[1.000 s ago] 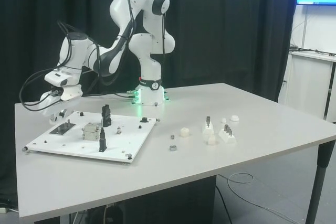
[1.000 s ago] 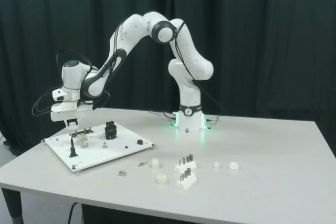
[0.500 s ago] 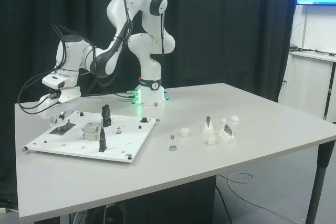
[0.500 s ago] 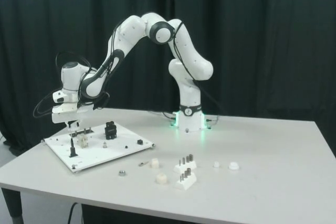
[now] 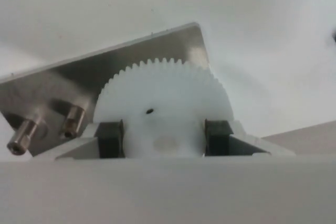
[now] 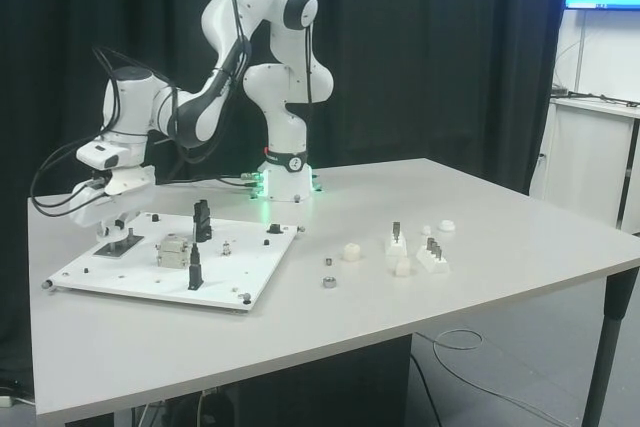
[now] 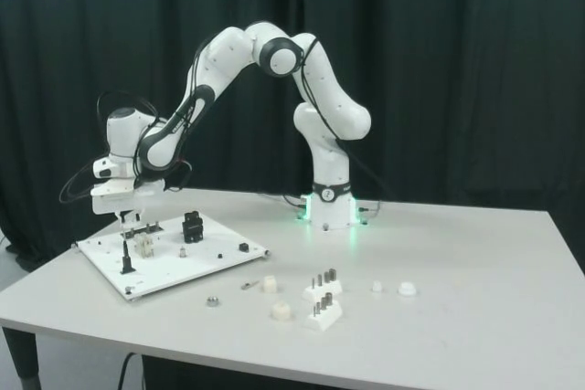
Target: Insert large gear.
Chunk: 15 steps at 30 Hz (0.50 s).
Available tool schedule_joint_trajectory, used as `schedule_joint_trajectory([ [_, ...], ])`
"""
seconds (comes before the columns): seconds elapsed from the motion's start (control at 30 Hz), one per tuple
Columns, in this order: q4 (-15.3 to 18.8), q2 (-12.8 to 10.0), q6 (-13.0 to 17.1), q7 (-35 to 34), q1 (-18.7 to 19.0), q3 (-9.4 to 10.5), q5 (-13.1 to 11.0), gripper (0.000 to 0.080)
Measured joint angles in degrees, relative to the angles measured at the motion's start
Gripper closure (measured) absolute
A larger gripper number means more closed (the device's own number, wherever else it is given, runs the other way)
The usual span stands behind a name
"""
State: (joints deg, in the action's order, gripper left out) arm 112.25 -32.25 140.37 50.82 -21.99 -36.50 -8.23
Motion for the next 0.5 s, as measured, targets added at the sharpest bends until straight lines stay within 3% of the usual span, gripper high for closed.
schedule_joint_trajectory([
  [0.5,0.22,-0.27,0.00,-4.01,-0.61,0.20,-0.91,0.0472],
])
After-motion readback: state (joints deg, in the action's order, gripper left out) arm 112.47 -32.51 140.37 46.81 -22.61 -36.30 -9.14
